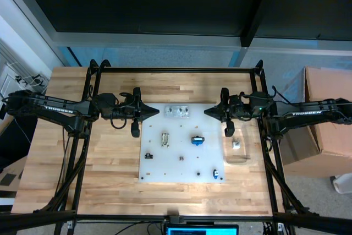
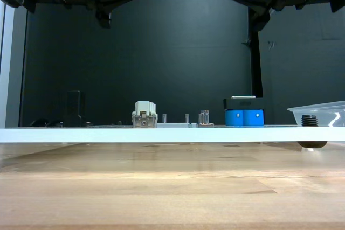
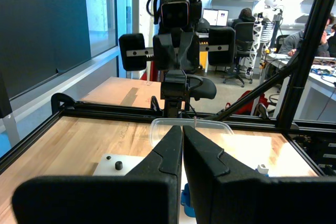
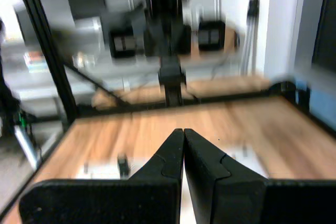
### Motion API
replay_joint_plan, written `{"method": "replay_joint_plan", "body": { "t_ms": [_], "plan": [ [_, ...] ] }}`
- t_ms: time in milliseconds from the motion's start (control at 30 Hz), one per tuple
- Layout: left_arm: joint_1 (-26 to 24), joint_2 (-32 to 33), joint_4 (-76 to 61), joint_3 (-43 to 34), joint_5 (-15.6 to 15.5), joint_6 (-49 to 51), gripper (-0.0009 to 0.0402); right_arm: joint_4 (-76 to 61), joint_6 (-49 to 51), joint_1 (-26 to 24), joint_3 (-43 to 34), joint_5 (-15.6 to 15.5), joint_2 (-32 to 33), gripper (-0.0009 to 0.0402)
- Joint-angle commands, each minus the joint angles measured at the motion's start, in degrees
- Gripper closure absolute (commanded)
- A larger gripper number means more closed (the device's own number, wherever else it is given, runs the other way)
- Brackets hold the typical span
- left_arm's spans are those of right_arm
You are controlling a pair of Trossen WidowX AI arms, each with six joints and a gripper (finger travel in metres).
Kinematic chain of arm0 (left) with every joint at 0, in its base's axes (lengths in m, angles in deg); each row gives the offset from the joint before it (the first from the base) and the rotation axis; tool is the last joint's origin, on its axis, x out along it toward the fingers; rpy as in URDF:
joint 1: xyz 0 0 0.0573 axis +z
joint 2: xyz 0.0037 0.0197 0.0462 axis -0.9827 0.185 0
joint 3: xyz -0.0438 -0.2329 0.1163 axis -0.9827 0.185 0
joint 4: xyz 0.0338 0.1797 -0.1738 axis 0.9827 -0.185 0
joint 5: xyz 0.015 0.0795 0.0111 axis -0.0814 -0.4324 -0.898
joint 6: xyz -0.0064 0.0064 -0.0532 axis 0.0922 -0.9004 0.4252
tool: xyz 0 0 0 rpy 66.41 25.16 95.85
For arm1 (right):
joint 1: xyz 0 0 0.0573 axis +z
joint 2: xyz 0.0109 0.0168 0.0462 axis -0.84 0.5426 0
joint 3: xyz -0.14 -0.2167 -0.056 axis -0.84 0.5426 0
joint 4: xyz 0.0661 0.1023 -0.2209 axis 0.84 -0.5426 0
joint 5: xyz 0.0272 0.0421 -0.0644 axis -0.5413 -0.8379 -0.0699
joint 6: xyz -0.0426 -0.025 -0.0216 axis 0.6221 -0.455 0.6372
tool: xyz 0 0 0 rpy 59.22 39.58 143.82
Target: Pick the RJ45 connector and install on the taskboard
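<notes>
Not begun. The RJ45 connector (image 1: 235,145), as I judge the small pale part, lies free in the clear tray (image 1: 237,161) just beside the taskboard (image 1: 176,171). Pick and install both remain. My left hand (image 1: 155,112) and right hand (image 1: 207,111) hang high over the board, level, tips facing each other — both pinched closed, empty.

Left claw (image 3: 182,128) tips pressed together, over white taskboard (image 3: 107,167). Clear tray (image 3: 215,124) ahead on table (image 3: 68,140). Right arm (image 3: 178,24) faces it.

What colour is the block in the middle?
Blue block, best in high view; left gripper, right gripper shut above board.
</notes>
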Motion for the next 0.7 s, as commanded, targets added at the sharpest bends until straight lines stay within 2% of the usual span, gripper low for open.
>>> {"method": "replay_joint_plan", "body": {
  "t_ms": [33, 433, 700],
  "plan": [
    [0.00, 0.02, 0.02, 0.00, 0.02, -0.02, 0.0393, -13.60, 0.26, 0.13, -4.68, -0.04, 0.02, 0.0393],
    [0.00, 0.02, 0.02, 0.00, 0.02, -0.02, 0.0393, -49.86, 0.79, 2.82, -19.02, 0.04, 0.00, 0.0394],
    [0.00, 0.02, -0.02, 0.00, 0.02, -0.02, 0.0393, -68.15, 0.33, 4.50, -26.36, -0.04, 0.00, 0.0393]
  ]
}}
